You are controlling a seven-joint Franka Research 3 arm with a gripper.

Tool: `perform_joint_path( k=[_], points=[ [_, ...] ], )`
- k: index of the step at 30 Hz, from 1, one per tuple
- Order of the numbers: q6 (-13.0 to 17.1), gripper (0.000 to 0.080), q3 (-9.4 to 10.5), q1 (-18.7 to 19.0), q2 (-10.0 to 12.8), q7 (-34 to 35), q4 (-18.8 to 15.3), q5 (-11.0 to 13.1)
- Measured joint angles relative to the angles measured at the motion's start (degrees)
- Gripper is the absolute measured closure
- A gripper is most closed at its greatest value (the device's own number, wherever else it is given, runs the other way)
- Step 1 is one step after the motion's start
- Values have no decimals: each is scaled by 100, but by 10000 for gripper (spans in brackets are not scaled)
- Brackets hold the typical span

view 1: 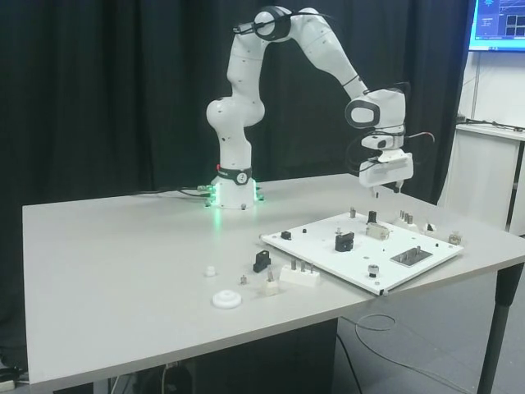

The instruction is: Pick round peg 2.

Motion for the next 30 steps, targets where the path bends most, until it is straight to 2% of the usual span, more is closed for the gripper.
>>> perform_joint_path(
  k=[10,20,30],
  points=[
    [-22,3,-5,6,314,423,370,0],
    [-192,3,-4,77,466,783,615,-24],
    [-230,3,-12,151,651,1052,811,-233]
  ],
)
